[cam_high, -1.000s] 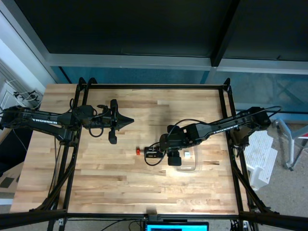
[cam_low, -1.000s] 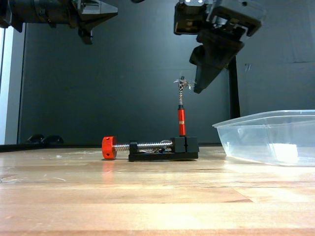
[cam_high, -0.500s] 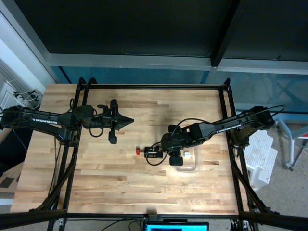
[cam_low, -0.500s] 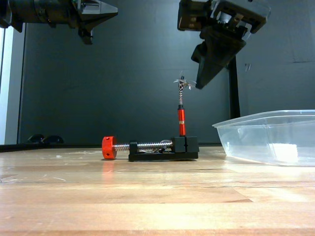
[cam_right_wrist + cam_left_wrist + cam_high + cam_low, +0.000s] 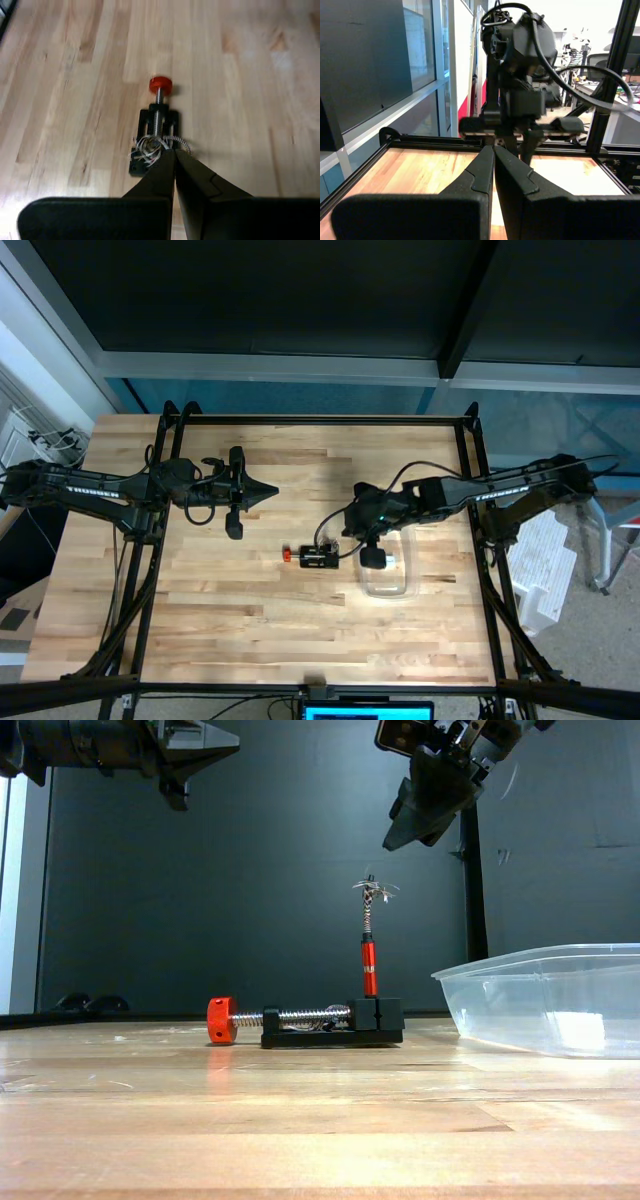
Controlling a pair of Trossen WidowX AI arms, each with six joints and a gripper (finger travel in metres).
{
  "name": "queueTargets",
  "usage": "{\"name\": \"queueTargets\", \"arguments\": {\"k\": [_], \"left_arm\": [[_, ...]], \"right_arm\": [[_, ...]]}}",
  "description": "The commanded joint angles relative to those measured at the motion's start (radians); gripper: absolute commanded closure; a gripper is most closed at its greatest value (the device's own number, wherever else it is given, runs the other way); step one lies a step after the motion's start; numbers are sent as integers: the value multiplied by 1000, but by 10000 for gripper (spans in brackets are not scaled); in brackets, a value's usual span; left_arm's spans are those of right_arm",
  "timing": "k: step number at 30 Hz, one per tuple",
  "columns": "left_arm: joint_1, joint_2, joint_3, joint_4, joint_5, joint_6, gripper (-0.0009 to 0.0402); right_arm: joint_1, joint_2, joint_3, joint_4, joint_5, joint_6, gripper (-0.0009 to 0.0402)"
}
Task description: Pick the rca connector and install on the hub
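Two grippers here, both pinched fully closed and neither one holding anything.

The right gripper (image 5: pixel 390 844) (image 5: pixel 347 532) (image 5: pixel 174 152) hangs in the air with its tips angled down. The rca connector (image 5: pixel 368 965) stands upright right below it, plugged into the block end of the hub (image 5: pixel 375 1017) (image 5: pixel 320 557) (image 5: pixel 156 125). It has a red barrel and a braided wire running up to some frayed strands (image 5: pixel 373 888) (image 5: pixel 150 145). There's a clear gap between those strands and the fingertips, so no contact. In the right wrist view the frayed bit sits just past the closed tips. The hub's threaded rod runs straight away from the gripper and ends at the red knob (image 5: pixel 160 84) (image 5: pixel 221 1020) (image 5: pixel 286 554).

On the other side of the right gripper from the knob, a clear plastic tray (image 5: pixel 540 990) (image 5: pixel 400 590) sits on the wooden table (image 5: pixel 200 590) (image 5: pixel 300 1120). It's near the hub but not touching it, and there's a small white square piece (image 5: pixel 387 560) (image 5: pixel 580 1025) inside.

The left gripper (image 5: pixel 274 490) (image 5: pixel 232 737) (image 5: pixel 493 149) hovers up high, well away from the hub. It points across toward the right arm, which fills the space just beyond its fingertips in the left wrist view.
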Motion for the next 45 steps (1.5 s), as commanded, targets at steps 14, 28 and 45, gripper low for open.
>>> {"name": "queueTargets", "arguments": {"k": [14, 28, 45], "left_arm": [[0, 0, 0, 0, 0, 0, 392], [0, 0, 0, 0, 0, 0, 392], [0, 0, 0, 0, 0, 0, 392]], "right_arm": [[-119, -259, -213, 431, -61, -59, 393], [-174, -397, -430, 779, -84, -55, 393], [-174, -418, -470, 888, -111, -47, 393]]}}
